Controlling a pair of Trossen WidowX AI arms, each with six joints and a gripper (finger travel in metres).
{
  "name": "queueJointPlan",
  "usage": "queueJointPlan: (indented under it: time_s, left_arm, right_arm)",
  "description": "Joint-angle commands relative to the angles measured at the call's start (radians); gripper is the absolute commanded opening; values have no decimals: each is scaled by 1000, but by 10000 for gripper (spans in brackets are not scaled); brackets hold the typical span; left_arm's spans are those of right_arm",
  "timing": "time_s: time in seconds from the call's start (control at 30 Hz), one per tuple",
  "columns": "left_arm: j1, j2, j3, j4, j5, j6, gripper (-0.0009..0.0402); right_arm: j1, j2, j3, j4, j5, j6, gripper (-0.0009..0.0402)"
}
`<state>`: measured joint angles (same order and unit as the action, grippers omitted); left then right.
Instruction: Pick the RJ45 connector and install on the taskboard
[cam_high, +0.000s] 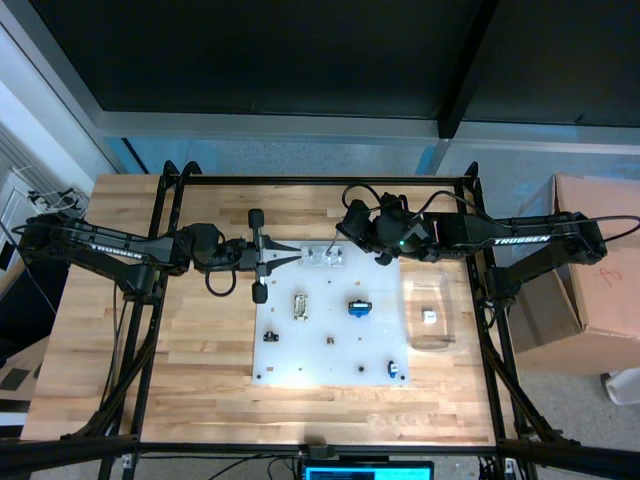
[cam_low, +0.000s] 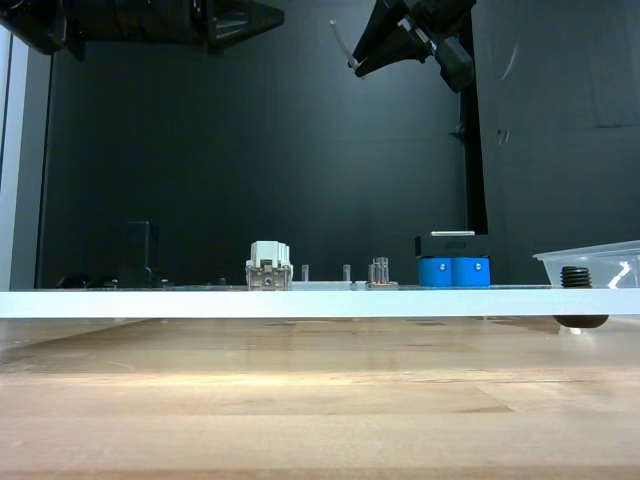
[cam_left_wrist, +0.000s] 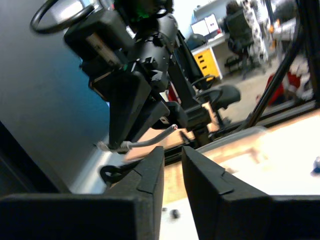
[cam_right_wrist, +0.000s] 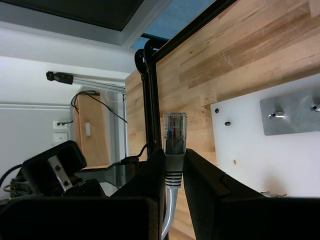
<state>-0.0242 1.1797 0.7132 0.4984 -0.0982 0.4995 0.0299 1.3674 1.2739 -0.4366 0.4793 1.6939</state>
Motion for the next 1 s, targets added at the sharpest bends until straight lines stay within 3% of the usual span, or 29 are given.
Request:
queueJointPlan:
  time_s: [0.03, 0.17, 0.33, 0.57, 0.7, 0.8, 1.0]
  left_arm:
    - [1, 0, 0, 0, -5, 97, 70]
    - [4, 5, 0, 9, -12, 120, 82]
    - [3, 90, 29, 33, 4, 179, 89]
    - [2, 200, 104, 35, -33, 190, 92]
    - [3, 202, 117, 35, -58, 191, 93]
    - [3, 194, 118, 36, -126, 191, 92]
    - [4, 188, 118, 39, -132, 192, 93]
  right_arm:
    - [0, 0, 0, 17, 1, 43, 0]
    - [0, 2, 0, 43, 1, 46, 0]
    - [3, 35, 0, 114, -5, 45, 0]
    - [6, 47, 0, 109, -13, 48, 0]
    - [10, 45, 0, 109, -17, 49, 0]
    - [11, 45, 0, 109, -31, 49, 0]
    - [12, 38, 0, 108, -31, 49, 0]
